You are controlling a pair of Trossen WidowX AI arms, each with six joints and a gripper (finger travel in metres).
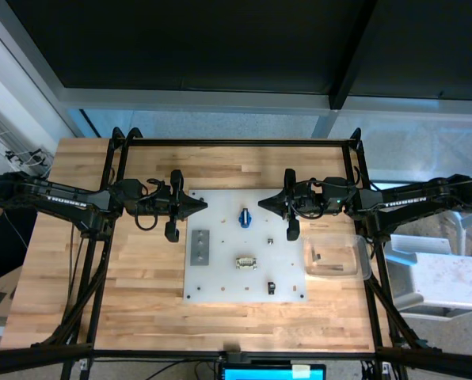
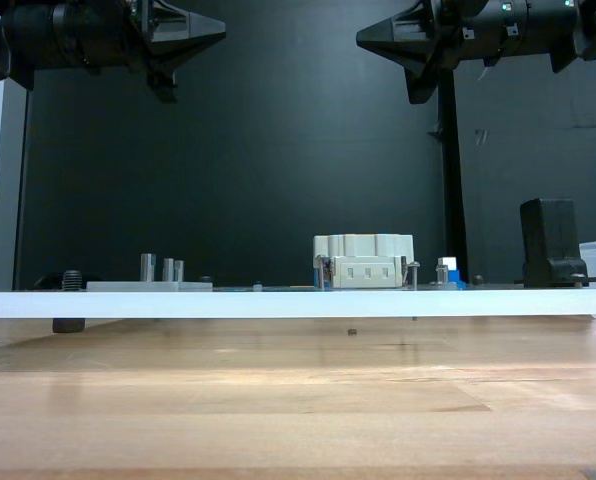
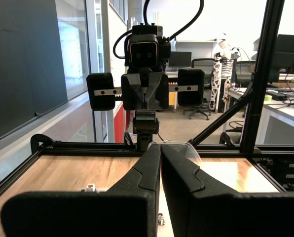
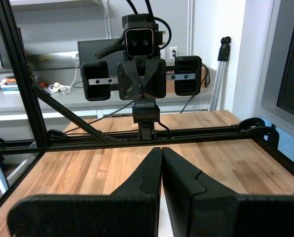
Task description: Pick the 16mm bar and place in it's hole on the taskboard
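both arms are hanging high over the board (image 1: 220,285), well apart from everything on it. left hand (image 1: 202,203) is sitting above the board's left edge, pointing inward, fingers pressed together w/ nothing between them. right hand (image 1: 262,204) is mirroring it over the board's far right part, fingers likewise closed and empty. wrist views are confirming both: the finger pairs are meeting at the tips, no part held.

bar: not in either hand. can't tell for sure where it's lying. a small piece (image 1: 319,256) is resting in the clear tray (image 1: 363,265) just beside the board's right edge on the worktop (image 1: 141,301); prob the bar, but too small to confirm. the grey block (image 1: 199,247) on the board's left is showing three spots from above, and low view is showing short pegs (image 2: 148,267) standing up from it, so the bar's hole is likely there. which hole is the 16mm one, can't tell.

step: pick not yet begun, task looking ~0% done. next move is calling for the right hand, being nearer the tray, to open up, swing over the tray and descend on the piece.
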